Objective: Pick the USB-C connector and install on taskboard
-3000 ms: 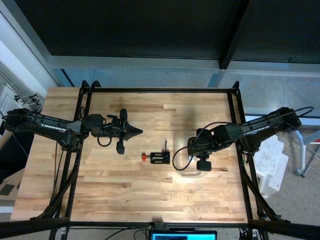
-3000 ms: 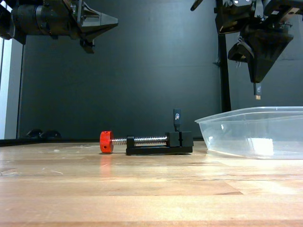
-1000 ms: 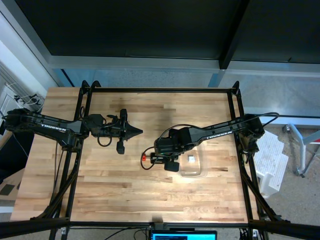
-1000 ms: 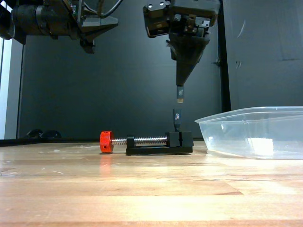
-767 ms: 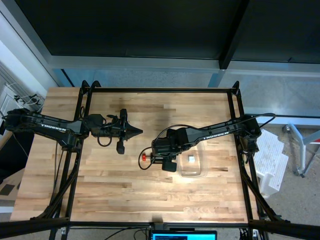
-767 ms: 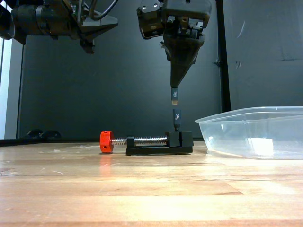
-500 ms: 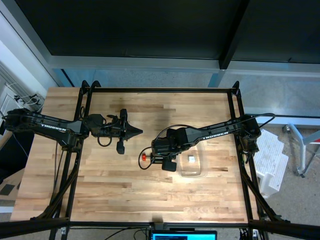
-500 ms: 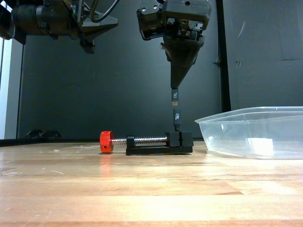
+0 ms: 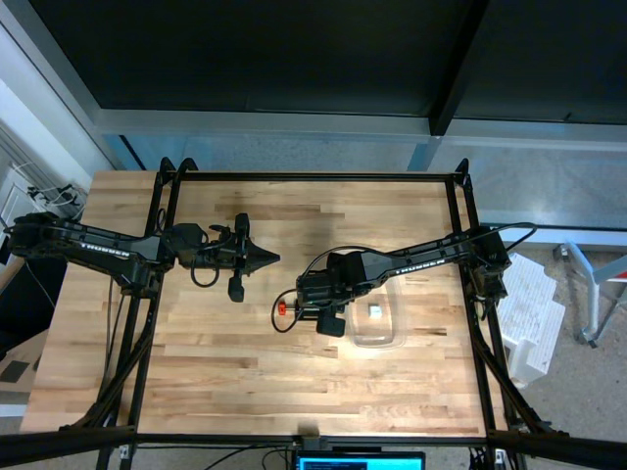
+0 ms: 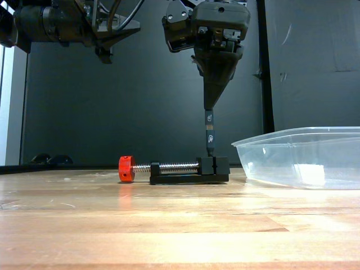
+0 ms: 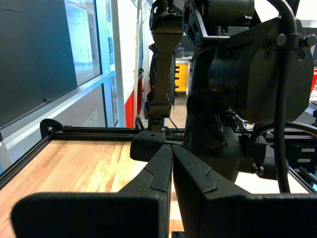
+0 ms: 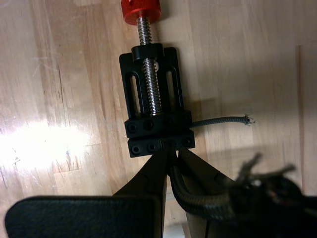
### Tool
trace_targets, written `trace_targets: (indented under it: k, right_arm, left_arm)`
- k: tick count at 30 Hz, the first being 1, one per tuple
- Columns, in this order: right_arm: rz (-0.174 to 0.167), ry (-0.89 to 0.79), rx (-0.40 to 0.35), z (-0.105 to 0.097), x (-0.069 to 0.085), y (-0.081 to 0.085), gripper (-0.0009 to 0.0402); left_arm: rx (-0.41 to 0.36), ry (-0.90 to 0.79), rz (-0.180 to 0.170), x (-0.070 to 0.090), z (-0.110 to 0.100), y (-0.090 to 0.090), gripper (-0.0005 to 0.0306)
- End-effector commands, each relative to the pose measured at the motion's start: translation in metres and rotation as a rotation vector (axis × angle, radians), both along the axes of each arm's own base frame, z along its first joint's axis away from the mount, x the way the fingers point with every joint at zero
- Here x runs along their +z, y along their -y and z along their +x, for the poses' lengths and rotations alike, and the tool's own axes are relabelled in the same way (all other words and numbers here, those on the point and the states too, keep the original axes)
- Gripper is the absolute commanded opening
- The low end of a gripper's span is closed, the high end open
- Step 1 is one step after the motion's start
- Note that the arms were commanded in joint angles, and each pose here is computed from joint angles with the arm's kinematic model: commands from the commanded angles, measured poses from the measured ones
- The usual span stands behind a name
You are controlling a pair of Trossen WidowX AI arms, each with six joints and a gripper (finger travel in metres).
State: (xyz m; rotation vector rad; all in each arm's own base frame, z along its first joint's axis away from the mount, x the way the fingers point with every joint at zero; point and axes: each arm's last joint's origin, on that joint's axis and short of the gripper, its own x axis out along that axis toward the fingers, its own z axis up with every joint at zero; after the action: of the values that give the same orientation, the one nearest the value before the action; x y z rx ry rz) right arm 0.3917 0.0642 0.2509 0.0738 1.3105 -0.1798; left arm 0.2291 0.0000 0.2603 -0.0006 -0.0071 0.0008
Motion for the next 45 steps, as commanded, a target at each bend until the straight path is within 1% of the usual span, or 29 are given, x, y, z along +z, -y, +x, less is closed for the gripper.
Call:
trace_targets:
  k: [1,26,29,31,42,45]
  right_arm:
    - [0.001,0.000,-0.002,0.0002,-0.0004,-0.0003,0.0000]
    - [0.004,-0.003,-0.005,-0.0001,-0.0003,-0.0004,0.0000]
    - [0.007,-0.004,-0.003,-0.0002,-0.0004,-0.0005,0.0000]
    - [0.019,-0.005,0.001,-0.0002,-0.0004,-0.0008,0.0000]
    - [0.012,-0.004,0.012,0.0000,-0.0003,-0.0005,0.0000]
    - [0.003,-0.004,0.016,0.0000,-0.0003,-0.0002,0.0000]
  left_arm:
    - [0.000,0.001,0.000,0.0002,0.0000,0.0000,0.0000]
    - [0.000,0.001,0.000,0.0002,0.0000,0.0000,0.0000]
    - [0.000,0.001,0.000,0.0002,0.0000,-0.0001,0.0000]
    - [0.000,0.001,0.000,0.0002,0.0000,0.0000,0.0000]
    - [0.000,0.001,0.000,0.0002,0.0000,0.0000,0.0000]
    - [0.000,0.001,0.000,0.0002,0.0000,0.0000,0.0000]
